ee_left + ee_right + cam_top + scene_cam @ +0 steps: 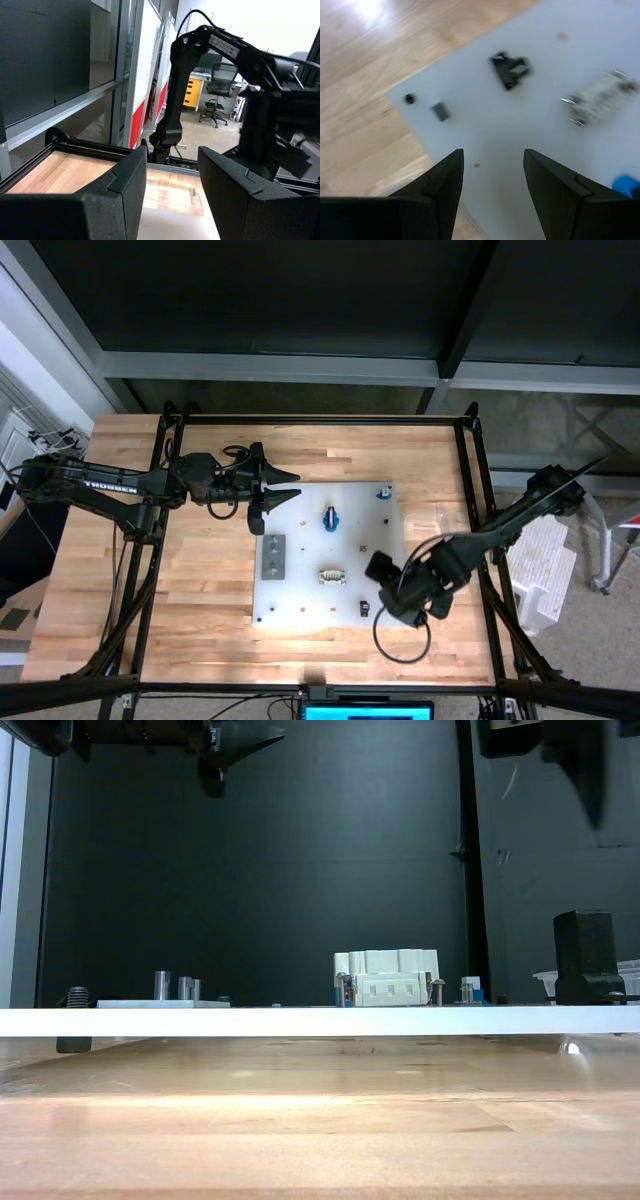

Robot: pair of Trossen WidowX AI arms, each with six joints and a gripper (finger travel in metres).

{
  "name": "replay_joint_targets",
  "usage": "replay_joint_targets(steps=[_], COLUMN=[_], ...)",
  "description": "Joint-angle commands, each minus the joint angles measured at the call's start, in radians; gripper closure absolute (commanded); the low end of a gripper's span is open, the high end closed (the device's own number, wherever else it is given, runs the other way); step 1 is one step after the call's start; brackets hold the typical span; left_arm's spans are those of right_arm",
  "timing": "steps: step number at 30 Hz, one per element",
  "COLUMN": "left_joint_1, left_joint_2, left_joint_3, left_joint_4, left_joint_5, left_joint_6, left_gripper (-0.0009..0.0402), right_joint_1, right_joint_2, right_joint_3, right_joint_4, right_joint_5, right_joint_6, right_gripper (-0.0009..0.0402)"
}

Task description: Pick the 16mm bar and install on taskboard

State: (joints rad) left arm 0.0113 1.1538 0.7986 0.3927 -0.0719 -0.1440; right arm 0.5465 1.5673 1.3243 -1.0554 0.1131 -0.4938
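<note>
We see the left black pincer [170, 165] wide open and empty above the far-left edge of the white plastic task board [300, 605]. The right black pincer [493, 165], also open and empty, hangs over a black clip [510, 70]. Short metal bars [162, 985] stand upright in a grey block [272, 558]; we cannot tell which is the 16mm bar.

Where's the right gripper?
High view: right gripper hangs open over the taskboard's near-right part, by the black fixture; left gripper open above its far-left edge.
</note>
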Motion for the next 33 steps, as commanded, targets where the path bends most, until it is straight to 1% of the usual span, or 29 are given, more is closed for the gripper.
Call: replay_joint_targets(steps=[1, 9, 12, 17, 22, 26, 33], left_joint_1=[0.000, 0.000, 0.000, 0.000, 0.000, 0.000, 0.000], left_joint_2=[0.000, 0.000, 0.000, 0.000, 0.000, 0.000, 0.000], left_joint_3=[0.000, 0.000, 0.000, 0.000, 0.000, 0.000, 0.000], left_joint_4=[0.000, 0.000, 0.001, 0.000, 0.000, 0.000, 0.000], left_joint_5=[0.000, 0.000, 0.000, 0.000, 0.000, 0.000, 0.000], left_joint_6=[0.000, 0.000, 0.000, 0.000, 0.000, 0.000, 0.000], left_gripper=[0.0256, 0.0256, 0.0256, 0.0256, 0.0256, 0.0256, 0.0256], right_joint_1=[-0.042, -0.136, -0.172, -0.233, -0.294, -0.336, -0.417], right_joint_2=[-0.050, -0.175, -0.229, -0.310, -0.377, -0.427, -0.479], right_joint_3=[-0.023, -0.095, -0.137, -0.198, -0.229, -0.268, -0.313], right_joint_4=[0.038, 0.170, 0.253, 0.372, 0.473, 0.600, 0.740], right_joint_5=[0.000, 0.006, 0.043, 0.044, 0.045, 0.043, 0.040], right_joint_6=[0.076, 0.230, 0.298, 0.318, 0.340, 0.365, 0.397], right_gripper=[0.0229, 0.0229, 0.0238, 0.0272, 0.0308, 0.0336, 0.0379])
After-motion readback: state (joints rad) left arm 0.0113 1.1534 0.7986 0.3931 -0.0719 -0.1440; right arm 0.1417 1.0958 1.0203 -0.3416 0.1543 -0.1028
